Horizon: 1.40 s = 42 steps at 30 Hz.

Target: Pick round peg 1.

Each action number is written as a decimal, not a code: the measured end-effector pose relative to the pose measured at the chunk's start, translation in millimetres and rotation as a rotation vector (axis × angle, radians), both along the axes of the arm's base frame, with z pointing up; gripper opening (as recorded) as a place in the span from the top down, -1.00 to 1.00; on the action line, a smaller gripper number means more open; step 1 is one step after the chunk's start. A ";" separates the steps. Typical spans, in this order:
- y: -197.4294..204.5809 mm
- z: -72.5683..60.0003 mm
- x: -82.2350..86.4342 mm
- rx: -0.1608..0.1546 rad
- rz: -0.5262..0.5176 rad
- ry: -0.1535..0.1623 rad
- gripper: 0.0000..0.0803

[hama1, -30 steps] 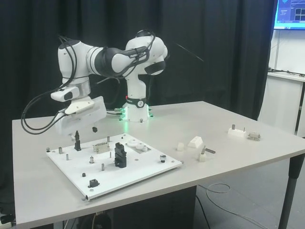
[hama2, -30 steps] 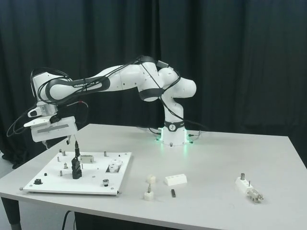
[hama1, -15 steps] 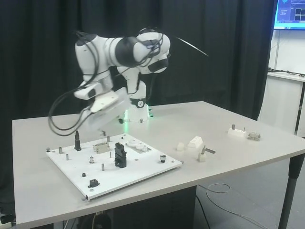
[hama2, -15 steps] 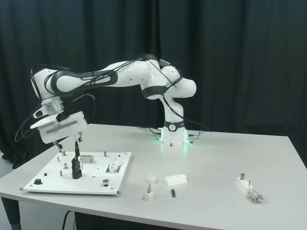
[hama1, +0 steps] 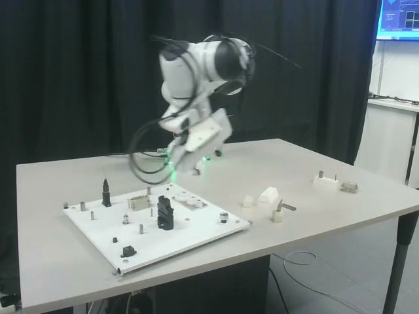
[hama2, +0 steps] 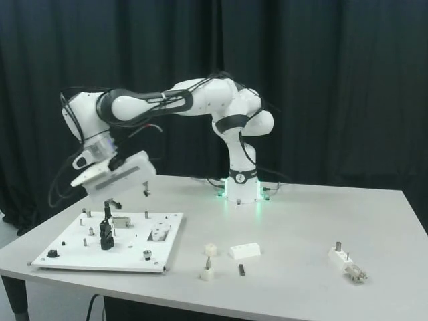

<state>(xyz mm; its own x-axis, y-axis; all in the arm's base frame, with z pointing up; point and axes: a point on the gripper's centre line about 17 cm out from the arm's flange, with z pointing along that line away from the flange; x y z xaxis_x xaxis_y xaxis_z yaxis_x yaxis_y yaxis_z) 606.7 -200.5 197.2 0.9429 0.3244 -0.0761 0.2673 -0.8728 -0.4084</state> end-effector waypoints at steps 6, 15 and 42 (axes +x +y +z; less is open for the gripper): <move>64.9 -4.2 5.1 0.003 0.002 0.063 -0.99; 171.1 -19.5 3.0 -0.008 0.003 0.139 -0.99; 455.8 -57.6 -49.8 -0.143 -0.024 0.061 -0.99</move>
<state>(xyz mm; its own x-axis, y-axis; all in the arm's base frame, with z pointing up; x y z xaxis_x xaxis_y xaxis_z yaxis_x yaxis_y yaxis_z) 557.0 255.3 139.6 0.9425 0.2835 -0.1769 0.2241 -0.9290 -0.2945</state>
